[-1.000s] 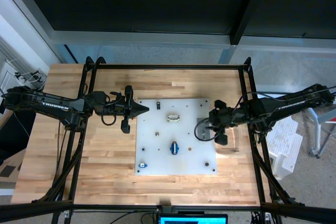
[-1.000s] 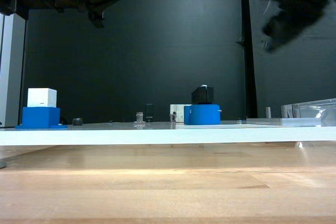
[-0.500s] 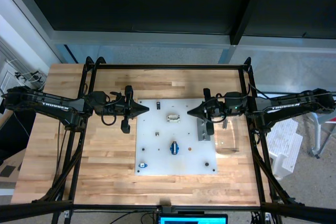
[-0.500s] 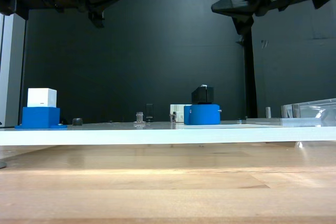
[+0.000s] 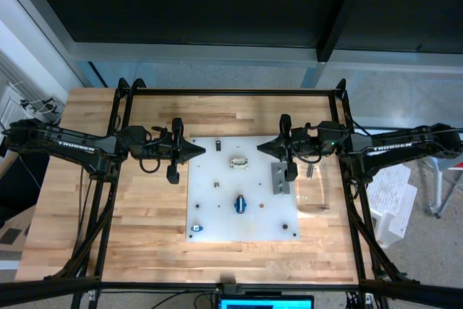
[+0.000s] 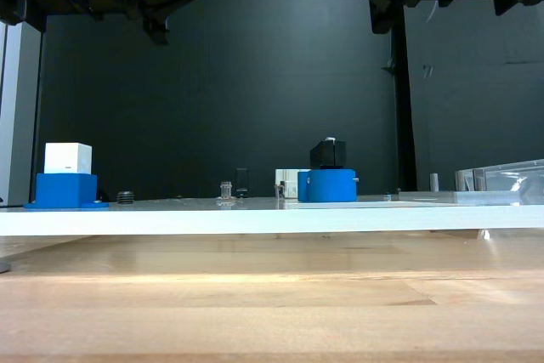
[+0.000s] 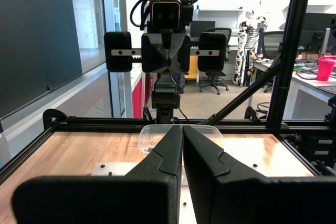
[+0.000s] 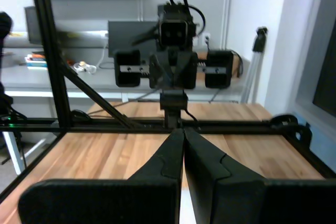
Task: Remove the 16mm cylinder and place in the container
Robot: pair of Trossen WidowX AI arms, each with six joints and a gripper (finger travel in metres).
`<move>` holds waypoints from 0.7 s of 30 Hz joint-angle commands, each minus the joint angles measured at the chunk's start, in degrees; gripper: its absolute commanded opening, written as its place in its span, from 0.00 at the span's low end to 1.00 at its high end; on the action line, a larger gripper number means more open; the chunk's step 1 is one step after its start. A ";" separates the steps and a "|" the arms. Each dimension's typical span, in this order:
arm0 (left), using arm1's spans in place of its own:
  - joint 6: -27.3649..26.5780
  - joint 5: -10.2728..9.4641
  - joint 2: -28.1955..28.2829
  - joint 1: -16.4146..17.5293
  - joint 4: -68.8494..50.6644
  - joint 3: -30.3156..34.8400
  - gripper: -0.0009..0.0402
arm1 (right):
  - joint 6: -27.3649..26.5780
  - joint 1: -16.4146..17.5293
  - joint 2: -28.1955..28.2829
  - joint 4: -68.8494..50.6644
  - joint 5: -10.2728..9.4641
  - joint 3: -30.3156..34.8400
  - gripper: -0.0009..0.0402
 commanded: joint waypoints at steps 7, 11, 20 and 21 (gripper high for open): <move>0.00 0.02 0.00 0.00 0.00 0.00 0.02 | 0.85 -1.86 2.19 2.38 -1.55 0.07 0.02; 0.02 0.02 0.00 0.00 0.00 0.00 0.02 | 0.87 -1.81 2.49 2.34 -0.76 0.07 0.02; 0.00 0.02 0.00 0.02 0.00 0.00 0.02 | 0.52 0.42 2.43 2.32 2.89 0.02 0.02; 0.00 0.02 0.00 0.00 0.00 0.00 0.02 | 0.37 0.92 2.43 2.34 2.99 0.02 0.02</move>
